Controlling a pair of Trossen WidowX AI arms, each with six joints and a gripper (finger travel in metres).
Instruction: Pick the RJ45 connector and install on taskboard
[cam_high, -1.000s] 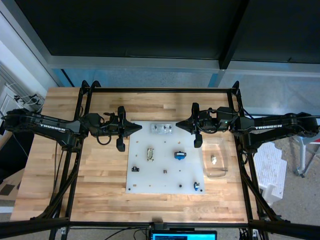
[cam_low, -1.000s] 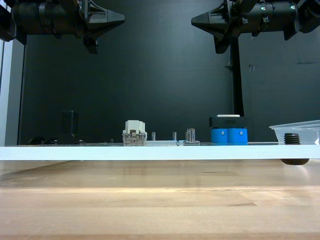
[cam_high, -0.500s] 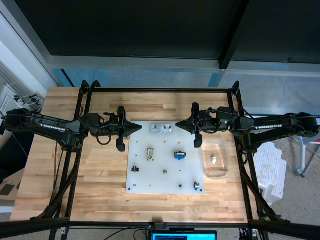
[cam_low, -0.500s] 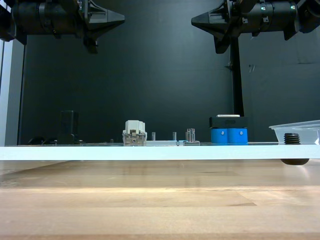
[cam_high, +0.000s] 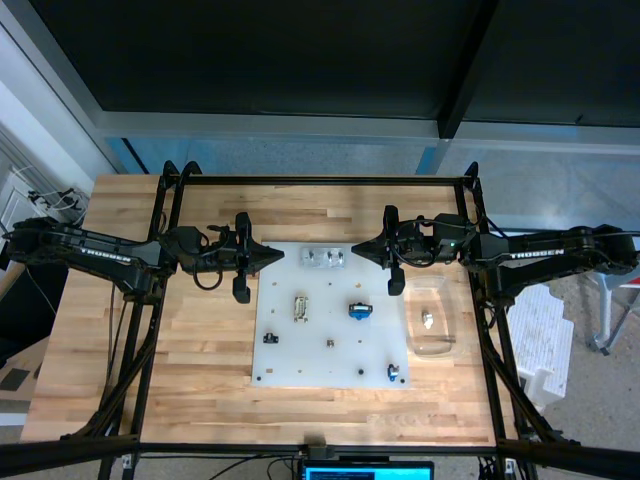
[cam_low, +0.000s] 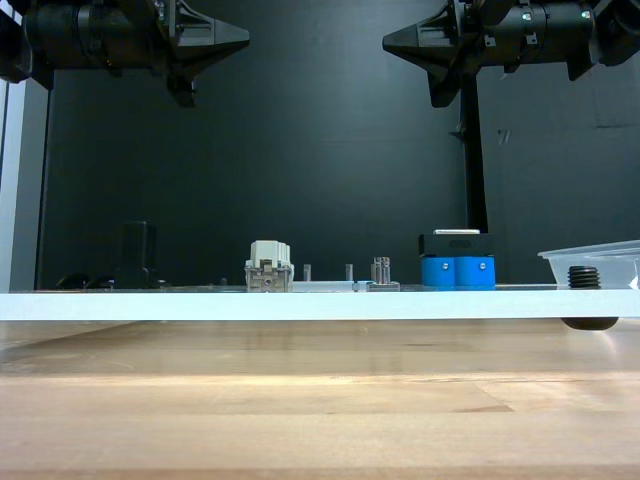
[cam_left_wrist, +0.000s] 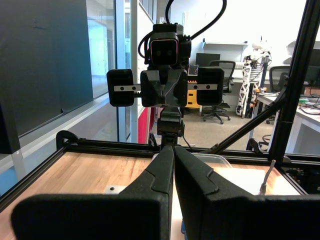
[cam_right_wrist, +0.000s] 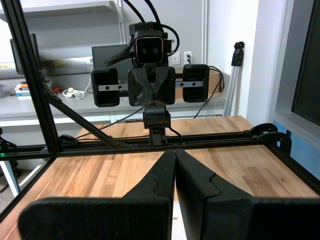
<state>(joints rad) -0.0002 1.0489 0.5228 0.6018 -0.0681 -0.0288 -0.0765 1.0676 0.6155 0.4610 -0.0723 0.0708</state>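
The right gripper (cam_high: 353, 247) hangs high above the far right corner of the board (cam_high: 310, 352), pointing inward, its fingers (cam_right_wrist: 162, 172) pressed together with nothing between them, as its own wrist view shows. The left gripper (cam_high: 283, 257) hangs opposite it over the board's far left corner, pointing back at it, and its fingers (cam_left_wrist: 160, 167) are likewise closed on nothing. In the low view both grippers sit well above the board, the left gripper (cam_low: 245, 37) and the right gripper (cam_low: 385, 42) tip to tip with a wide gap between them. Each wrist view looks straight along its closed fingers at the other arm across the table (cam_high: 200, 350). The tray (cam_high: 446, 345) lies on the table just beside the board's right edge, below the right arm, and holds a pale shape (cam_high: 428, 320) with a darker spot on it; whether that is the block alone or the block with the connector on it I cannot tell. The jack (cam_high: 394, 374) stands at the board's near right corner, blue with a small pale and grey top, and the high view does not settle whether the connector is seated in it. The low view shows the tray (cam_low: 590, 255) at the right, but not the connector.
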